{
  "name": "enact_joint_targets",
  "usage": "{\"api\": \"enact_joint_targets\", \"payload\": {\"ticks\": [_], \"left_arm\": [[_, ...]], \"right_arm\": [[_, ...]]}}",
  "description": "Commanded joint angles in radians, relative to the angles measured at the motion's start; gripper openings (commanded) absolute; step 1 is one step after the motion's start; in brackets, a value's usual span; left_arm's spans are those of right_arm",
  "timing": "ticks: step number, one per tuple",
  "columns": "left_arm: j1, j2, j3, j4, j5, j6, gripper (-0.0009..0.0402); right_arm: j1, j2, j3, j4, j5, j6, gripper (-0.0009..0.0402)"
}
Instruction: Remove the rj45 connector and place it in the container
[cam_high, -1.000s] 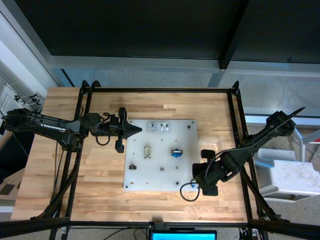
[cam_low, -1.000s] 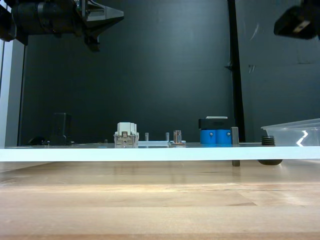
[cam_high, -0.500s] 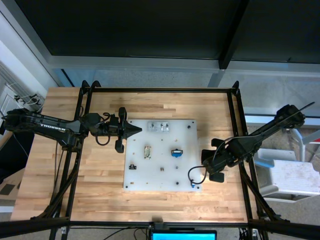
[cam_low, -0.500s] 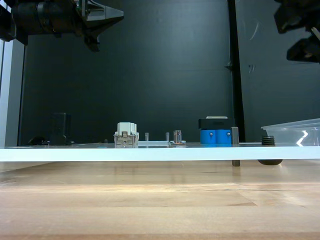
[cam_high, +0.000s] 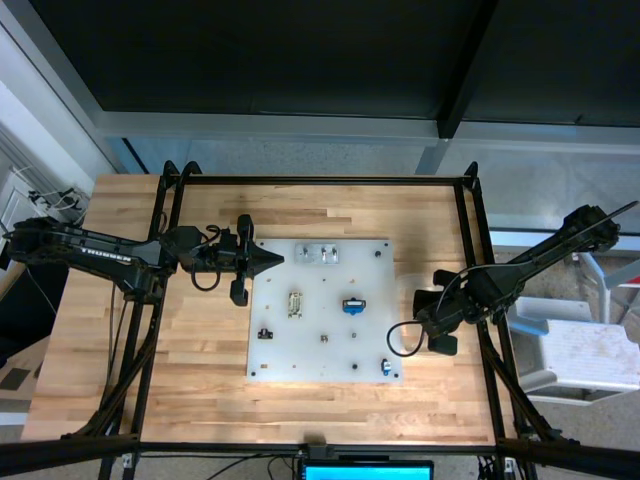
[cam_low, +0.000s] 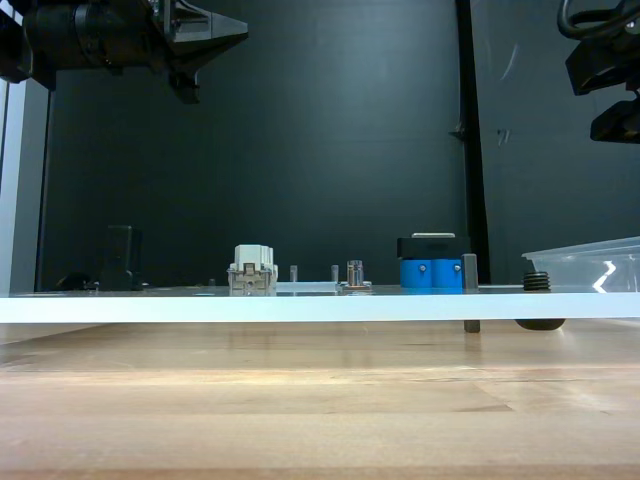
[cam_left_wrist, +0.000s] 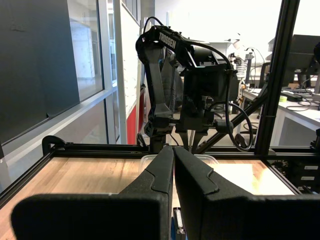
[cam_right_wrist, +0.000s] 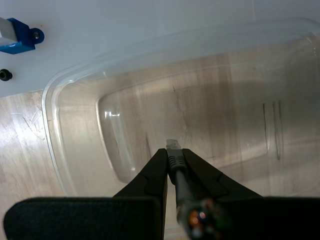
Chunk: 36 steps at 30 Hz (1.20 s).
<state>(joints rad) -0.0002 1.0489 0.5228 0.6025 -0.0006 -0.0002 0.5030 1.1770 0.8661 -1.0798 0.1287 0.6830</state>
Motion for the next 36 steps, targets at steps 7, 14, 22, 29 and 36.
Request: {"api": "enact_joint_targets", "payload": {"ticks": [7, 14, 22, 29, 36], "left_arm": [[0.000, 0.000, 0.000, 0.000, 0.000, 0.000, 0.0001], [0.000, 0.000, 0.000, 0.000, 0.000, 0.000, 0.0001], [0.000, 0.000, 0.000, 0.000, 0.000, 0.000, 0.0001], [0.000, 0.000, 0.000, 0.000, 0.000, 0.000, 0.0001], [0.000, 0.000, 0.000, 0.000, 0.000, 0.000, 0.0001]], "right_arm": [[0.000, 0.001, 0.000, 0.000, 0.002, 0.000, 0.0049], [0.000, 0.003, 0.000, 0.000, 0.002, 0.001, 0.0110], [0.000, 0.003, 0.000, 0.000, 0.002, 0.000, 0.0170], [0.001, 0.003, 0.000, 0.000, 0.002, 0.000, 0.0200], [0.001, 0.003, 0.000, 0.000, 0.002, 0.000, 0.0205]]}}
